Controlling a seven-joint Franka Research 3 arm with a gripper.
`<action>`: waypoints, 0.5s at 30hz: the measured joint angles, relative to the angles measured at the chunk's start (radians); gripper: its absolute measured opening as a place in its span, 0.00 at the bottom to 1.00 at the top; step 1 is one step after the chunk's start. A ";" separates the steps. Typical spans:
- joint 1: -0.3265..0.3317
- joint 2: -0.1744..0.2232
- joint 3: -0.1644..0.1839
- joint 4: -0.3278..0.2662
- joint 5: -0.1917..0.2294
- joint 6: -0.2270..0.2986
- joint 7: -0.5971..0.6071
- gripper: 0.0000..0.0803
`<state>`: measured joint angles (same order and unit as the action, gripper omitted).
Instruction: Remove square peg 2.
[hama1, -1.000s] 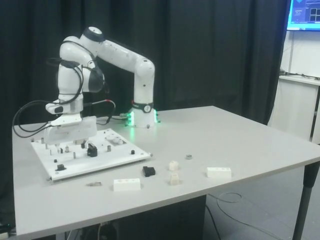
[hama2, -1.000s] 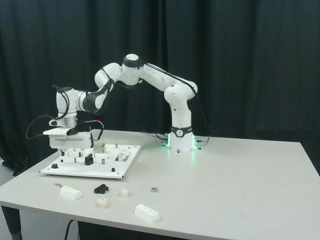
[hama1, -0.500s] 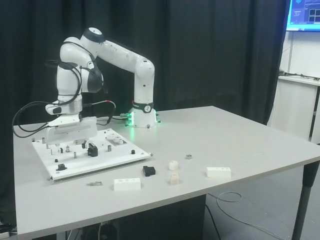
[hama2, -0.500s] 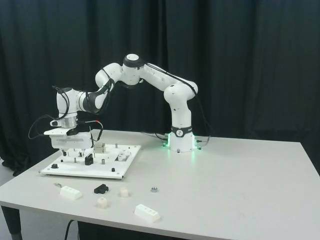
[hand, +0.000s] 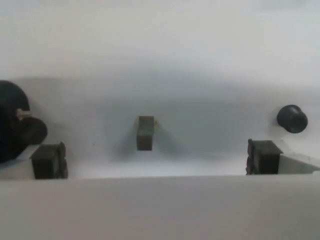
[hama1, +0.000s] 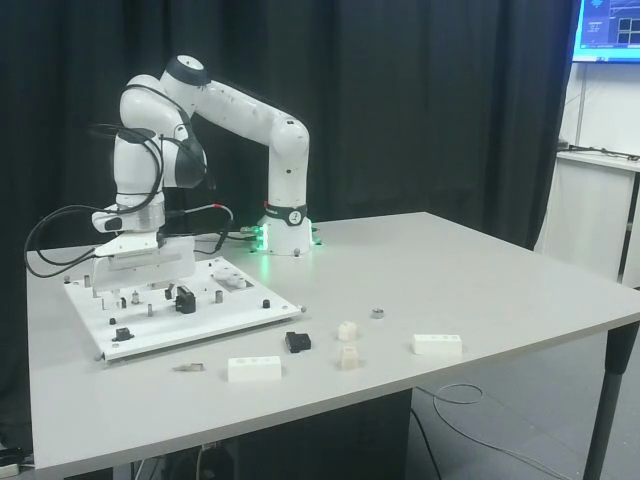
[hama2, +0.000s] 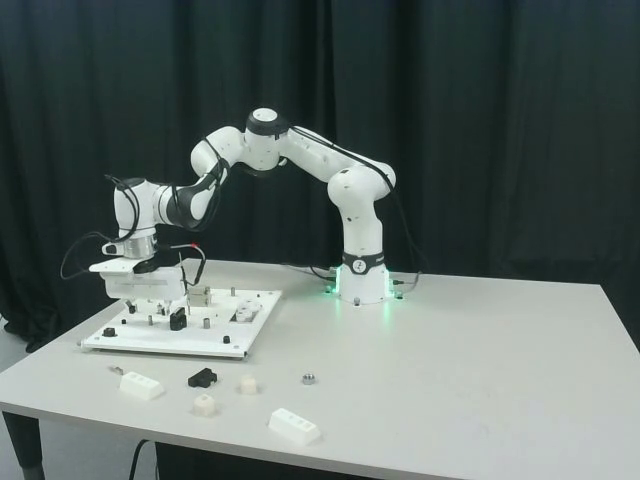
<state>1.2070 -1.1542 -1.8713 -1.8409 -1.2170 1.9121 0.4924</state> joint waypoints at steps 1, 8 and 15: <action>0.000 0.000 0.000 -0.001 0.000 0.000 0.002 1.00; 0.003 0.000 -0.008 -0.005 -0.001 0.000 0.014 1.00; 0.006 0.000 -0.016 -0.005 -0.003 0.000 0.017 1.00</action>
<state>1.2131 -1.1542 -1.8868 -1.8461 -1.2199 1.9121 0.5094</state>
